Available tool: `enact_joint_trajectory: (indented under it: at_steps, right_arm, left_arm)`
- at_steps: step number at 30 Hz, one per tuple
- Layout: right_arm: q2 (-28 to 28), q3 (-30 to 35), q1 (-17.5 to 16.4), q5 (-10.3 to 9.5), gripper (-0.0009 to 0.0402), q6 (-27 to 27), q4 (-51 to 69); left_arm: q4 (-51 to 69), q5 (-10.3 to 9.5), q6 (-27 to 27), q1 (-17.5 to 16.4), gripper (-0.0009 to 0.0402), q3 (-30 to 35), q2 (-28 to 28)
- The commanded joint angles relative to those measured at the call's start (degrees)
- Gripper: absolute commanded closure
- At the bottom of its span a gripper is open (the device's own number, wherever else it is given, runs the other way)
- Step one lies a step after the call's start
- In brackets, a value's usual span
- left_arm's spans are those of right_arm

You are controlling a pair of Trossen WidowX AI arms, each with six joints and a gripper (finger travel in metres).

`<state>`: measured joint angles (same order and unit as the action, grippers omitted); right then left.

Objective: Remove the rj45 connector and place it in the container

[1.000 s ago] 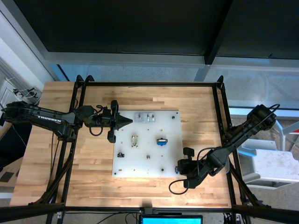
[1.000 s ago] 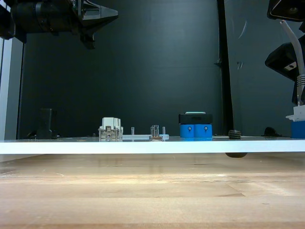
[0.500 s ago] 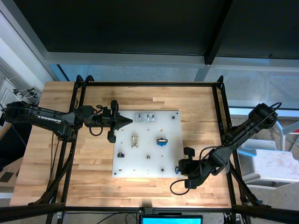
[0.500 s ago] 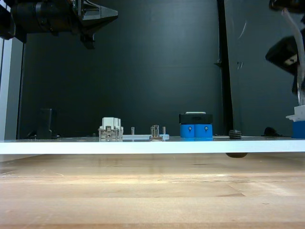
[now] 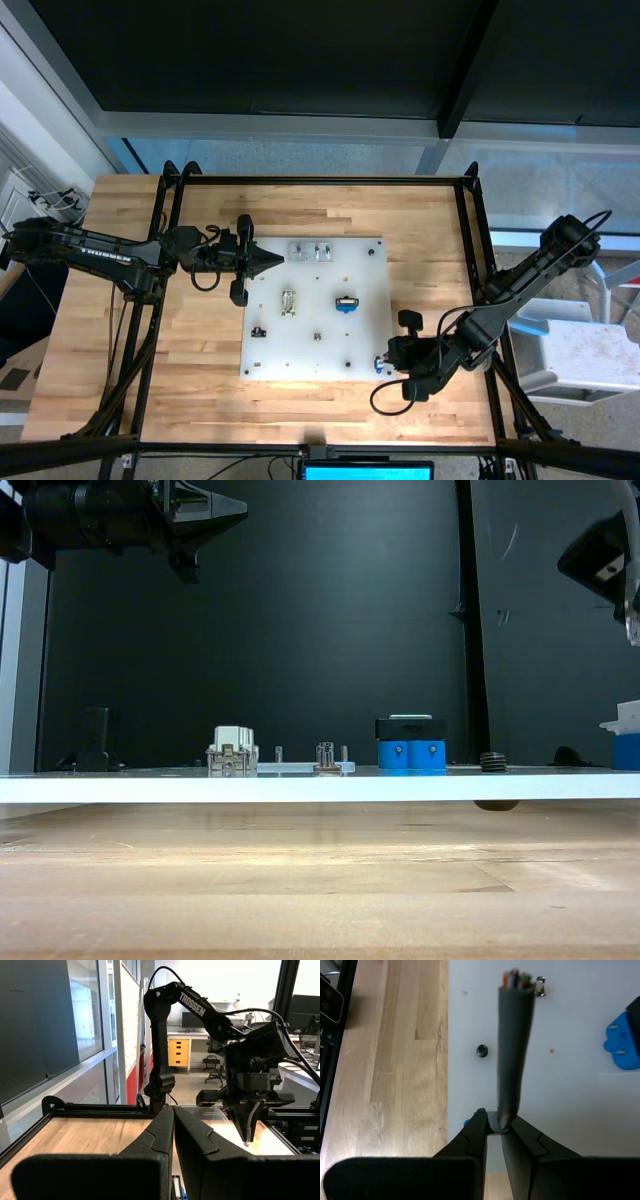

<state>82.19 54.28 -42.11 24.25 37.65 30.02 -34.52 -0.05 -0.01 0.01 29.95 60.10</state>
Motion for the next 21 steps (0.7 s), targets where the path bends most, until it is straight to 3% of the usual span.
enact_joint_trajectory:
  at_steps: [1, 9, 18, 21]
  right_arm:
    - [-1.1, 0.2, 0.0, 0.15, 0.0393, -0.6, 0.6]
    - [-2.7, -1.1, 0.0, 0.02, 0.0393, -0.1, 1.8]
    - [-8.5, -2.9, -2.3, -0.55, 0.0393, 5.1, 12.3]
    - [-10.1, -3.2, -2.9, -1.97, 0.0393, 5.9, 14.8]
  left_arm:
    - [0.0, 0.02, 0.0, 0.0, 0.0393, 0.0, 0.0]
    - [0.0, 0.02, 0.0, 0.0, 0.0393, 0.0, 0.0]
    - [0.0, 0.02, 0.0, 0.0, 0.0393, 0.0, 0.0]
    - [0.0, 0.02, 0.0, 0.0, 0.0393, 0.0, 0.0]
